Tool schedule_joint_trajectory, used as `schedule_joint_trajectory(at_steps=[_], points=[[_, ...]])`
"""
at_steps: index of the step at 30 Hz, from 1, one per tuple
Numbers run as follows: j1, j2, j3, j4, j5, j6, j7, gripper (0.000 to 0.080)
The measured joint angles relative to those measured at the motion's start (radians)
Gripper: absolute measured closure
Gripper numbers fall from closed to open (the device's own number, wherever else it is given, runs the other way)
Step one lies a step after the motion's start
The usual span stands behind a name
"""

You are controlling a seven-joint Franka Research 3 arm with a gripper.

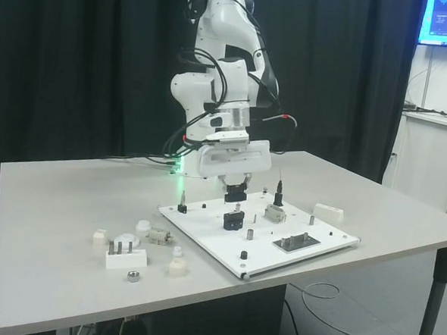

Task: Insert D-SUB.

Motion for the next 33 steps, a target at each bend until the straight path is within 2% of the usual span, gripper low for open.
schedule_joint_trajectory(at_steps=[12,33], points=[[0.001,0.015,0.013,-0.020,0.000,0.067,-0.001,0.0422],[0.001,0.035,0.018,-0.029,0.000,0.071,-0.044,0.0422]])
